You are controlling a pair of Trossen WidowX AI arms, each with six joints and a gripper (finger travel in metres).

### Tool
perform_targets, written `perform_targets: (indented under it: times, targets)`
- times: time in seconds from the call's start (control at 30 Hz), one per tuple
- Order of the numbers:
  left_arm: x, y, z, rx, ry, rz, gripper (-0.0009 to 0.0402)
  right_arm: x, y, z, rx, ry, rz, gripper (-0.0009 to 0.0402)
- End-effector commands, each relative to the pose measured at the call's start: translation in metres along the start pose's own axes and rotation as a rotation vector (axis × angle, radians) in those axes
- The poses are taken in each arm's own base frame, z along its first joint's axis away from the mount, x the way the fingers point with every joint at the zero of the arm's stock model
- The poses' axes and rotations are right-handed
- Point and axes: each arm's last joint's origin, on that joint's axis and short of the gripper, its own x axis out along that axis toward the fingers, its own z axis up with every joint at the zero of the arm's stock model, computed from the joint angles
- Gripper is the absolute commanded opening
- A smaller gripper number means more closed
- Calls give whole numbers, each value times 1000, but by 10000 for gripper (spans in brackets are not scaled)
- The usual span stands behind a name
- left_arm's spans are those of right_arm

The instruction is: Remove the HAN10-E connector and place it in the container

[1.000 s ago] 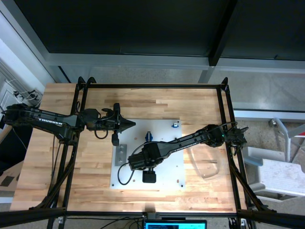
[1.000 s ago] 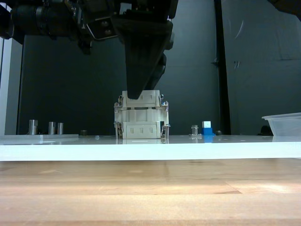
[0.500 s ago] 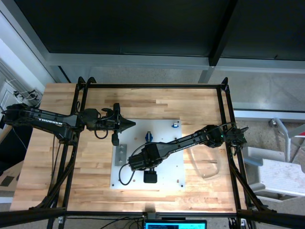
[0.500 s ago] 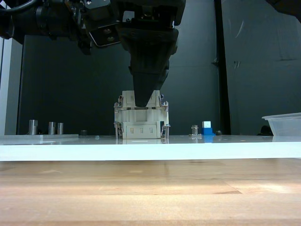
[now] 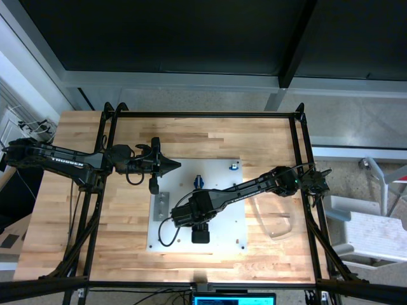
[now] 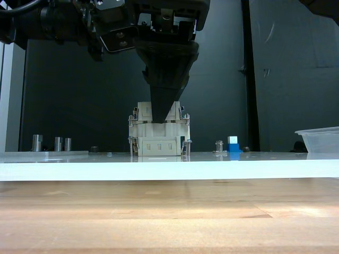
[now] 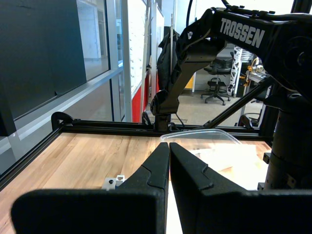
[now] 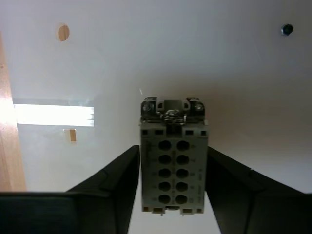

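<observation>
step in hand: grabbing the HAN10-E connector (image 8: pixel 173 165) so it can be pulled off its base on the white board (image 5: pixel 219 168). Nothing's lifted yet as far as I can tell.
where the connector is: seated upright on its grey base near the board's near edge, pinned face up toward the wrist camera.
right gripper (image 6: pixel 163 111): straddles the connector, one finger against each long side. It looks clamped on, both pads flush with the housing.
doing it well: I'd keep the squeeze on the upper block only, since the low view shows the fingertip sitting on the top part, above the latched base. Pull straight up, no twisting, or the pins may bind or the whole board could tip.
what could go wrong: if the side latches hold, the fingers may just slide off.
right arm pose: stretched in low from the right edge of the desk (image 5: pixel 191 136), wrist bent so the gripper points straight down.
left gripper (image 7: pixel 169 156): fingers closed together on nothing, parked just off the board's far left corner, pointing inward.
container (image 6: pixel 318 140): sits empty at the board's right edge, well apart from the connector, so there's a sideways carry after the lift.
</observation>
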Motion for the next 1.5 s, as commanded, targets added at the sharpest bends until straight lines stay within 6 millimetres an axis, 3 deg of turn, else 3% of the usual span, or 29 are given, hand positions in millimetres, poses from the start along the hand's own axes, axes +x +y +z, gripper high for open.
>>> perform_targets:
  times: [0.03,0.3,0.5,1.13,1.5]
  targets:
    - [0,0,0,0,0,0,0,-1,1,0,3,-5,6,122]
    - [0,0,0,0,0,0,0,-3,1,0,0,-10,9,39]
    - [0,0,0,0,0,0,0,-6,0,0,0,-15,10,5]
    - [0,0,0,0,0,0,0,-41,-2,-6,1,-61,25,0]
    - [0,0,0,0,0,0,0,-63,-6,-34,6,-65,29,0]
